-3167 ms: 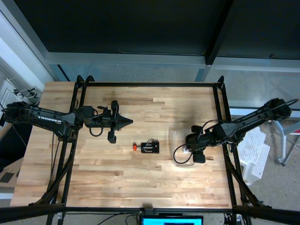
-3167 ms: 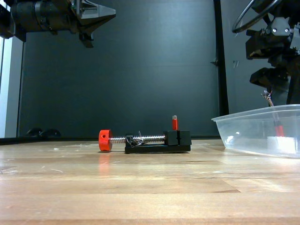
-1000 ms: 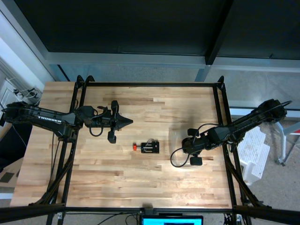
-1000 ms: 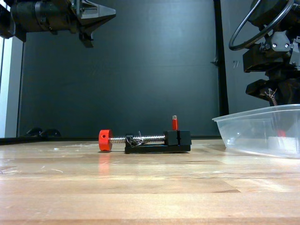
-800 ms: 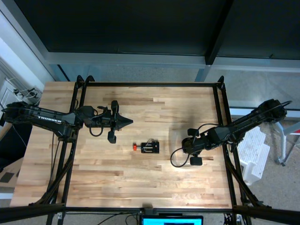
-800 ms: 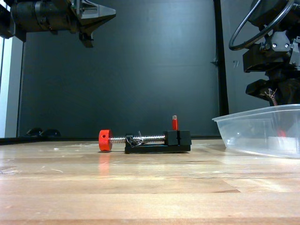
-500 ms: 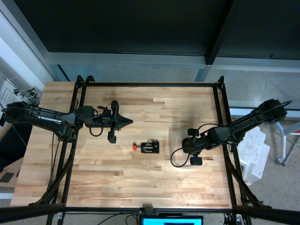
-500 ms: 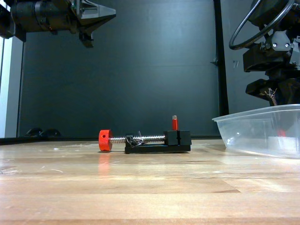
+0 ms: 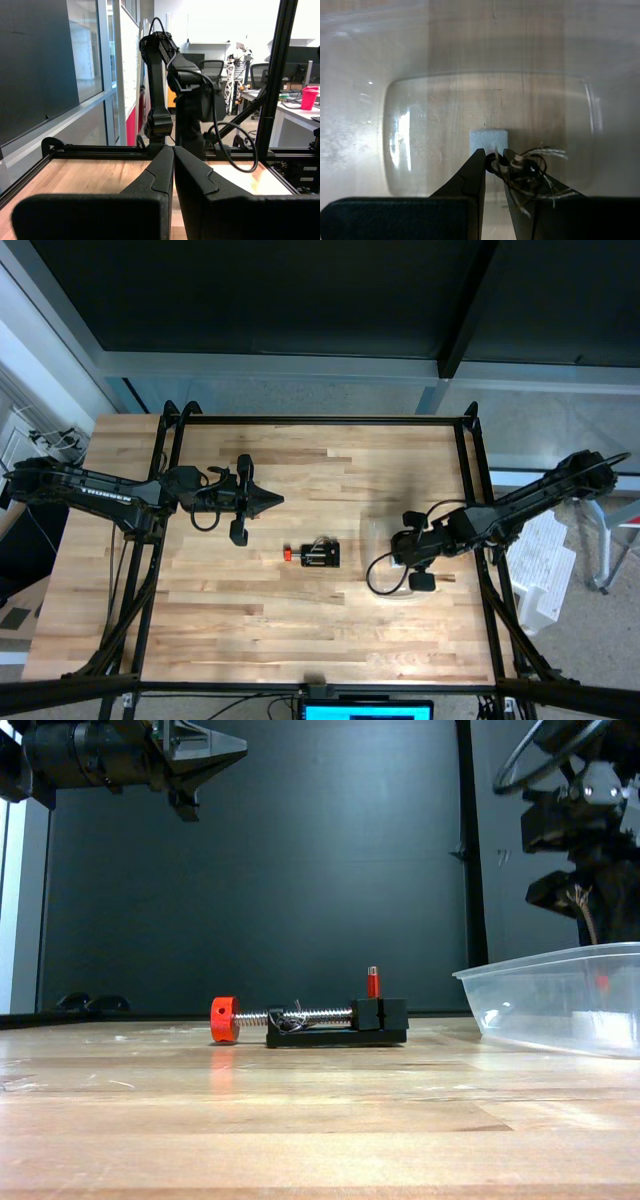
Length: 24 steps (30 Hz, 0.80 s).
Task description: Pick the RCA connector and install on taskboard
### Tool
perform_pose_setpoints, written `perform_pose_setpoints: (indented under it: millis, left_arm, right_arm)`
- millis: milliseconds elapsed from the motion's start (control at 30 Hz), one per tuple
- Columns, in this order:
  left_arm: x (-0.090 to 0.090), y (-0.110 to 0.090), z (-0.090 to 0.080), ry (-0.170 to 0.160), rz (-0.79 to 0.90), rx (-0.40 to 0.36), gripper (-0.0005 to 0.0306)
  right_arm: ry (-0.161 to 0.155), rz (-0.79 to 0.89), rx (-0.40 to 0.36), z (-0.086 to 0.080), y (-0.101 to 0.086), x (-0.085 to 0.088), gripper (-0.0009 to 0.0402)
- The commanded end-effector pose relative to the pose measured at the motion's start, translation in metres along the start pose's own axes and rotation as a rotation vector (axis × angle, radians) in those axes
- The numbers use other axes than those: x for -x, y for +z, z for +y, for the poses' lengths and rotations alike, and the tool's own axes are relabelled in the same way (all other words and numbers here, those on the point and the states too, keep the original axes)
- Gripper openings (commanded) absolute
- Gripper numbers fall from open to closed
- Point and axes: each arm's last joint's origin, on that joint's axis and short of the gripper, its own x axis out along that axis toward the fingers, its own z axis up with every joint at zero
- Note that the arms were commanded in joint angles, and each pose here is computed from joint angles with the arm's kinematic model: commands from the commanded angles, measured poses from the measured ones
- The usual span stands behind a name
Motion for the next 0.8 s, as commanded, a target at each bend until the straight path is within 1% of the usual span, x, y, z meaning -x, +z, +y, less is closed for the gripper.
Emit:
perform_pose_setpoints:
  millis: [33, 167, 333, 467, 567, 800]
  left_arm:
    - [0.0, 0.0, 0.0, 0.0, 0.0, 0.0, 0.0]
    - [0.0, 0.0, 0.0, 0.0, 0.0, 0.0, 0.0]
    - [0.0, 0.0, 0.0, 0.0, 0.0, 0.0, 0.0]
    - [0.0, 0.0, 0.0, 0.0, 0.0, 0.0, 0.0]
    - [0.0, 0.0, 0.0, 0.0, 0.0, 0.0, 0.0]
    - [0.0, 0.0, 0.0, 0.0, 0.0, 0.0, 0.0]
  right_arm:
    - [0.006, -0.018, -0.003, 0.0, 0.004, 0.011, 0.0]
    - [0.009, -0.024, -0.004, -0.001, 0.007, 0.024, 0.0]
    - [0.003, -0.01, -0.002, -0.001, 0.013, 0.039, 0.0]
    - [0.007, -0.02, -0.003, 0.0, 0.019, 0.049, 0.0]
    - [0.009, -0.024, -0.004, 0.0, 0.022, 0.053, 0.0]
    - [0.008, -0.039, -0.007, 0.0, 0.025, 0.056, 0.0]
